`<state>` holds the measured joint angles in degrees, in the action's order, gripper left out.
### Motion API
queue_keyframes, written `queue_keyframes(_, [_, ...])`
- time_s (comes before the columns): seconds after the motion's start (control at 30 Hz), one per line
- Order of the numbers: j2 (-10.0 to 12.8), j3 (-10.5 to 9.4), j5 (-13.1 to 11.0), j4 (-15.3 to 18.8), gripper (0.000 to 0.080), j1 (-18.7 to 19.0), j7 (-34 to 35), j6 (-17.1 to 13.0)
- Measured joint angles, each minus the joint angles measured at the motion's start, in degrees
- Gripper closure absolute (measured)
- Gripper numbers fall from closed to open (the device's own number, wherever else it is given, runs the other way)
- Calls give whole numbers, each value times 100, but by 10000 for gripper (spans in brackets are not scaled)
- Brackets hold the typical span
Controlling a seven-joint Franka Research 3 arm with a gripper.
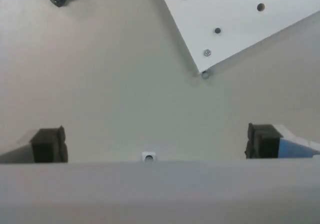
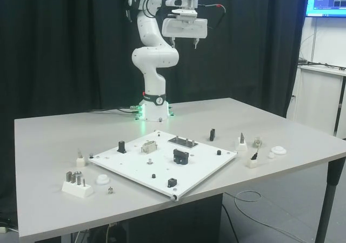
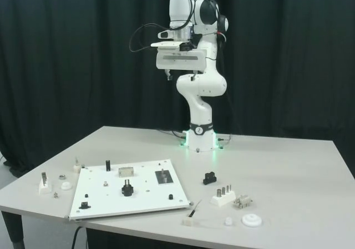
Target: Pick waterproof.
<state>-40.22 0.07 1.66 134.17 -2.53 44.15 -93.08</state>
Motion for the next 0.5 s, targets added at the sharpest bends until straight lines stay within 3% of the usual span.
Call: queue_keyframes(0.5, [1,-136,-66,31,3,23,630,-129])
